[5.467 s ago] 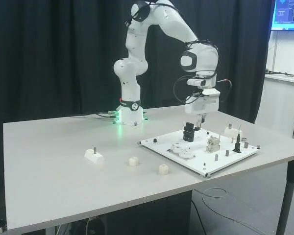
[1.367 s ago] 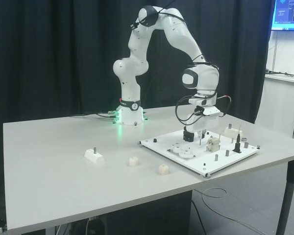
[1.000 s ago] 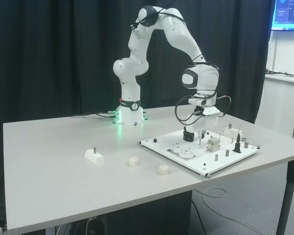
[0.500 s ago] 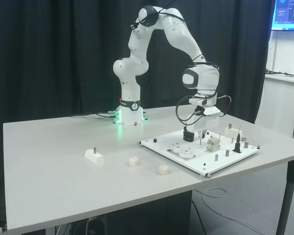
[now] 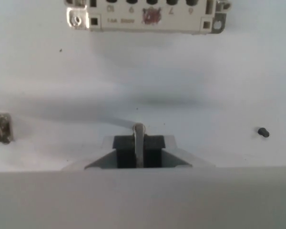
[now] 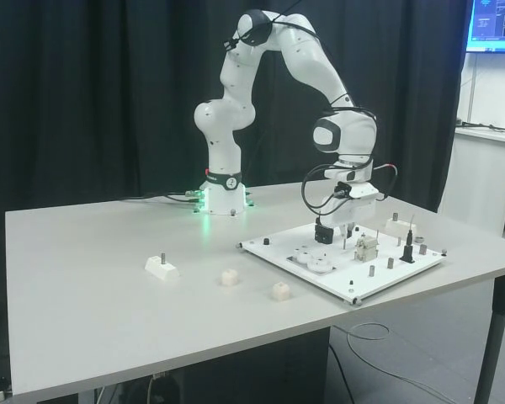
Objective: Insert square peg 1.
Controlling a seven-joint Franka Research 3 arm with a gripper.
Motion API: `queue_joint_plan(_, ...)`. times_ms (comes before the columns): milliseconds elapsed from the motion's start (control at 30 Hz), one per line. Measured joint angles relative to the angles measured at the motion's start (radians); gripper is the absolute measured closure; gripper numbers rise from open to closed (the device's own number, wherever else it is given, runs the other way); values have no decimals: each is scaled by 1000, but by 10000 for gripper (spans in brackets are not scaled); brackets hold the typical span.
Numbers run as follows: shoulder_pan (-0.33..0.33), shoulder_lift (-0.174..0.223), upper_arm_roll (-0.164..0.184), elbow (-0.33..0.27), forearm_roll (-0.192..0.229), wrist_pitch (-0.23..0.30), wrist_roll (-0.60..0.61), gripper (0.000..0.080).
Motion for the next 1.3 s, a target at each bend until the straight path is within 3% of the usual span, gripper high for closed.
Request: queue_joint_plan(1300, -4, -2, 5, -8, 0, -2, -21, 771)
